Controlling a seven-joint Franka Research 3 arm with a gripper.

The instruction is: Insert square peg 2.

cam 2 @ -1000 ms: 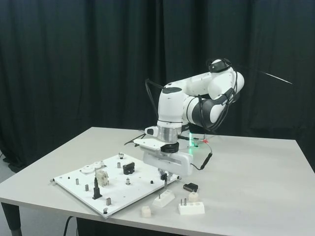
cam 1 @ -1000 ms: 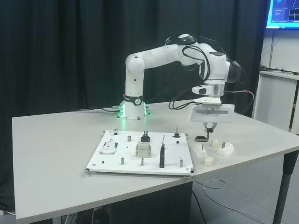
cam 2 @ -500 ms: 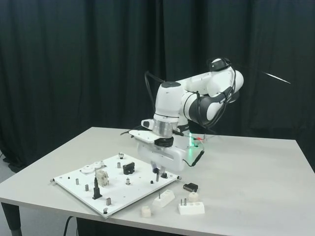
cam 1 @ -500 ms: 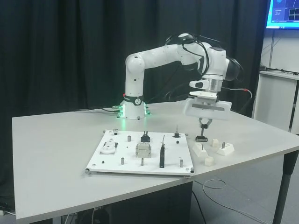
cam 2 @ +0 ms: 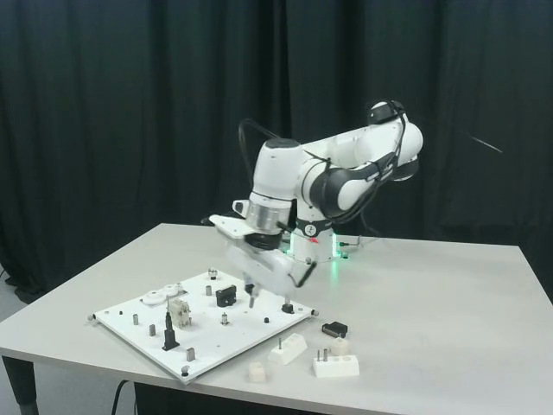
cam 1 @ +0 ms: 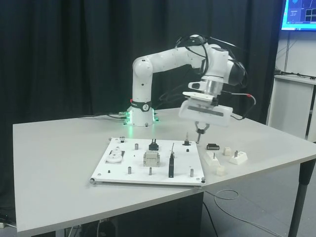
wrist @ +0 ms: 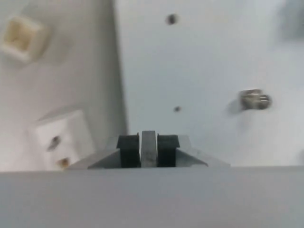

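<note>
A grey table (cam 1: 54, 148) fills the lower half of both room views, in front of a black curtain (cam 1: 64, 49). A white robot arm (cam 1: 163, 57) rises from its base near the middle of the first room view and reaches toward the right. A green light (cam 1: 129, 117) glows at the base.

On the table lies a white board (cam 1: 123, 170), in the lower centre of the first room view and the lower left of the second. Small fixtures and pegs stand on it, among them a black upright part (cam 1: 171, 164) and a grey block (cam 1: 151, 158).

The gripper (cam 1: 200, 129) hangs in the air over the board's right edge in the first room view, well above the surface. In the wrist view its two black fingers (wrist: 128, 151) are pressed against a narrow grey peg (wrist: 148, 148) at the lower centre of the frame; this is the square peg, held upright between them.

Beside the board, at the right of the first room view, sit several small white blocks (cam 1: 238, 157) and a small black part (cam 1: 213, 146). In the wrist view one white block (wrist: 59, 137) shows at the lower left, and a small hollow white cube (wrist: 19, 39) at the upper left. A metal stud (wrist: 254, 99) stands on the board at the right.
</note>
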